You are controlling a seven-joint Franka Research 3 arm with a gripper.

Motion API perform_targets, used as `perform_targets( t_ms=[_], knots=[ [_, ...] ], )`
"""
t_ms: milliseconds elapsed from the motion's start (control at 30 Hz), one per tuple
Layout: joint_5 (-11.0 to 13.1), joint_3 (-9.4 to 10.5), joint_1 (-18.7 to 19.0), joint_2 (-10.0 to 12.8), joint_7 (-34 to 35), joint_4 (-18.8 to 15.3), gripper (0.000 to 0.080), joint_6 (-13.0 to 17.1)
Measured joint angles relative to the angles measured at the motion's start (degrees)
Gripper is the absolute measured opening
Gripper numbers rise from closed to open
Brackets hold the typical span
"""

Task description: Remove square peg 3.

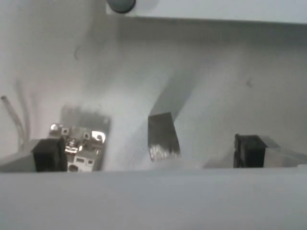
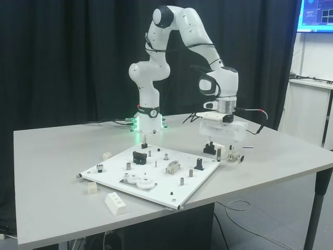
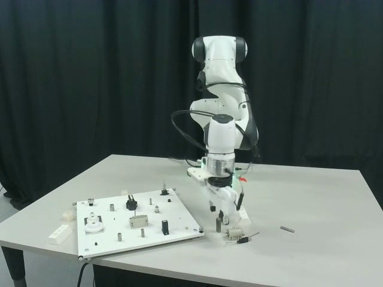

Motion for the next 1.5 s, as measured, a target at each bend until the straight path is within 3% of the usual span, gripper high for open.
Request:
perform_targets(
  t_ms=[33,67,533,833,1500],
  knots=[
    [-0.02,-0.03,0.00,-0.29,0.00,0.08,0.0662,-0.36],
    [-0.03,-0.06,0.00,-0.61,0.00,0.15,0.0769,-0.70],
    [-0.27,-0.61,-0.04,-2.61,0.00,1.39,0.0799,-4.68],
    [-1.57,-0.96,-0.40,-2.64,0.00,1.69,0.0800,-4.84],
    [-2.12,-1.28,-1.98,-2.63,-0.16,2.76,0.0800,-4.84]
  ],
)
